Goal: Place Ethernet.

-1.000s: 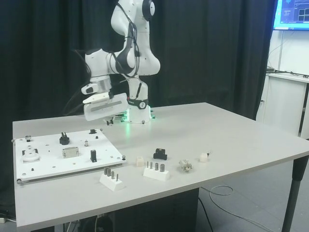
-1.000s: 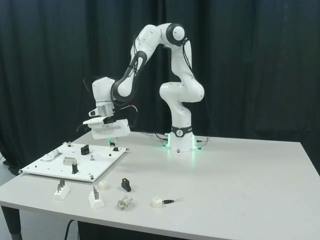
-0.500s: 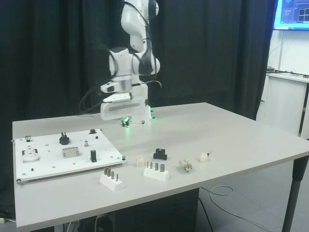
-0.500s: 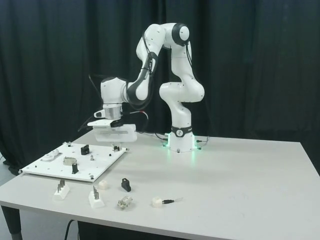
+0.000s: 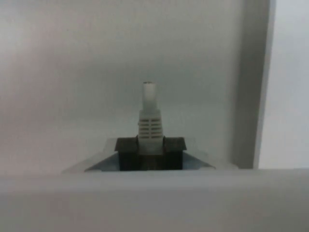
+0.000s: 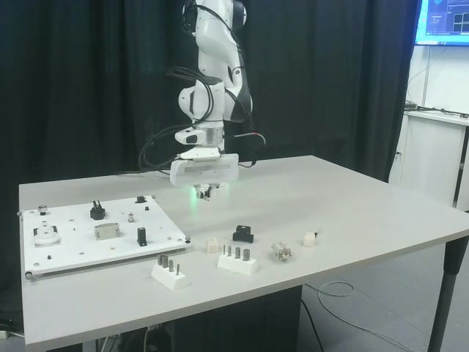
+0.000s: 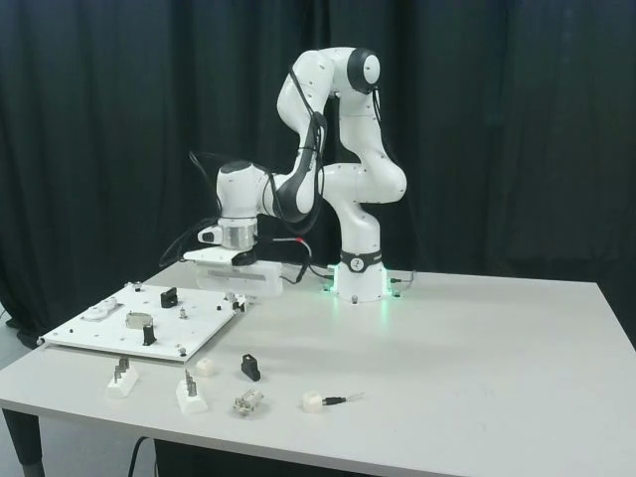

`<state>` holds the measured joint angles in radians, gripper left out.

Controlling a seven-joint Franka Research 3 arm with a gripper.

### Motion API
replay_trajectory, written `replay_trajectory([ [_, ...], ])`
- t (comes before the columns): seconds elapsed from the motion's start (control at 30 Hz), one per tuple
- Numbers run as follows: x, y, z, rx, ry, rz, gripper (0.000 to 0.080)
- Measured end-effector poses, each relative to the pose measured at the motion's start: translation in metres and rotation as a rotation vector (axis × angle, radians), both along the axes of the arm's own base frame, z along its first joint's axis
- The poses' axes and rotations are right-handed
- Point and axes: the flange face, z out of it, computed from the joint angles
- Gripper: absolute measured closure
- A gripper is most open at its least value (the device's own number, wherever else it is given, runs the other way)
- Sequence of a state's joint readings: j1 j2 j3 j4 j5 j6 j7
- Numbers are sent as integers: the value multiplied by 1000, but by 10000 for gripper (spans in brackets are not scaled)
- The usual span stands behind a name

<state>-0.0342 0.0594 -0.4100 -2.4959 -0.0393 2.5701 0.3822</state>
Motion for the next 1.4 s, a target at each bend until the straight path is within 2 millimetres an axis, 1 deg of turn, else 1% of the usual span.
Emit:
replay_trajectory([
  [0.33,12,10,-23,-30,0,35,698],
  [0.47,18,17,-36,-38,20,60,698],
  [0.77,23,29,-54,-43,49,88,698],
  [0.93,24,32,-62,-47,55,96,698],
  [0.97,24,32,-63,-48,55,98,670],
  [1.27,26,37,-69,-49,52,121,670],
  [1.3,27,38,-69,-48,51,121,83],
  [1.4,27,39,-68,-47,48,121,83],
])
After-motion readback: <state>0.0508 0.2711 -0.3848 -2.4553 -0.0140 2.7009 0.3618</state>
